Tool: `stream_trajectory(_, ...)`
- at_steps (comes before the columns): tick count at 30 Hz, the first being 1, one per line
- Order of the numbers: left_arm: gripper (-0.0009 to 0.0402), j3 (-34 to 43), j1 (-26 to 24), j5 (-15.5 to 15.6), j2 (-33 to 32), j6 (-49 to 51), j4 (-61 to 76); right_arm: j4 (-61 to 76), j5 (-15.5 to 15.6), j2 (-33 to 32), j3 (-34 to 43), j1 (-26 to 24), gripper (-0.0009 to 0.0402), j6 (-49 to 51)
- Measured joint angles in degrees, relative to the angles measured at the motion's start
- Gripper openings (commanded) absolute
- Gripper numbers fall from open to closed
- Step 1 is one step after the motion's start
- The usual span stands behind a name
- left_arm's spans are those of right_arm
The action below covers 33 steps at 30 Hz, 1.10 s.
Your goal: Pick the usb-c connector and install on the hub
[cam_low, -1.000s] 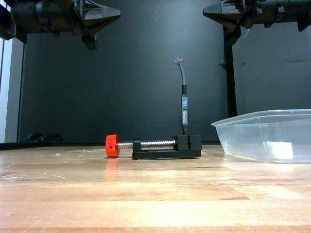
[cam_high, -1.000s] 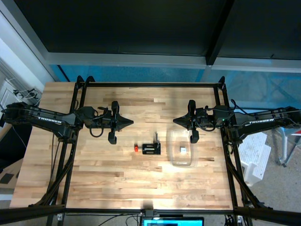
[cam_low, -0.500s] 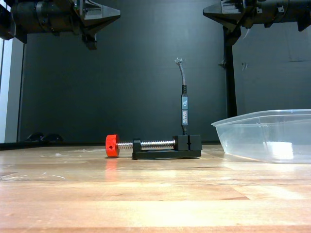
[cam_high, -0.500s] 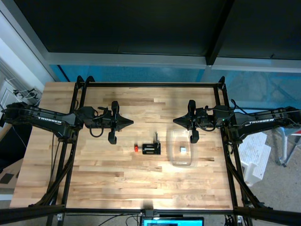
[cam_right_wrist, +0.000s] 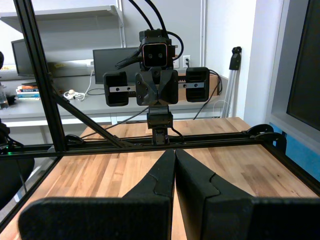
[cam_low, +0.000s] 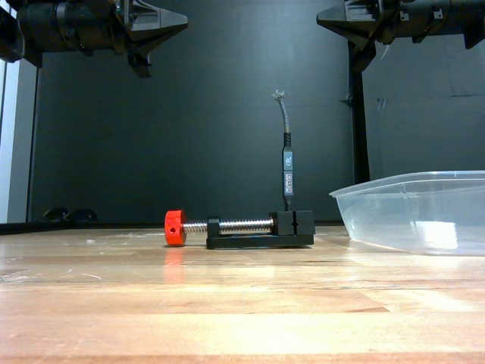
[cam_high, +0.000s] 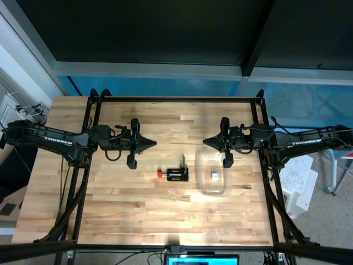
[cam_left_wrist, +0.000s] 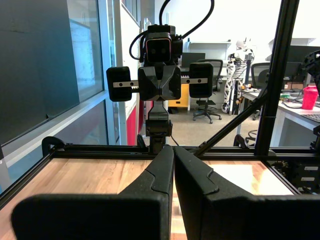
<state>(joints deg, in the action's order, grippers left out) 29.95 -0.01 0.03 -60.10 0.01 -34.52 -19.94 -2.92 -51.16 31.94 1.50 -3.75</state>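
Connector [cam_low: 288, 171] stands upright on the tab held in the black vise [cam_low: 258, 227], nothing holding it, its grey braided cable [cam_low: 285, 114] rising straight off the top and curling a touch at the frayed end. Whether it's pushed fully home on that tab, I can't tell from the low view.

Out from there: red knob [cam_low: 175, 227] at the vise's far end, the clear tray [cam_low: 424, 216] just beside, with the white block [cam_high: 214, 175] bare inside it.

Both arms hang high. The left gripper [cam_high: 154, 143] hovers well apart from the vise, its fingers [cam_left_wrist: 162, 170] pressed together on nothing. The right gripper [cam_high: 204, 142] sits above the tray's far edge, its fingers [cam_right_wrist: 164, 175] closed and empty too.

The risks? That tall free cable is a lever: if the seat is shallow, its weight could tip the connector off. Any arm sweeping low would catch it, and the vise, loose on the table [cam_high: 138, 221], could slide.
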Motion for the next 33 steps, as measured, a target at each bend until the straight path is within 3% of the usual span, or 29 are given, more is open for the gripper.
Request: stream_trajectory(33,0.0000,-0.02,0.00,0.00,0.00,0.00,0.02,0.00,-0.02,0.00,-0.02,0.00,0.0000,-0.02)
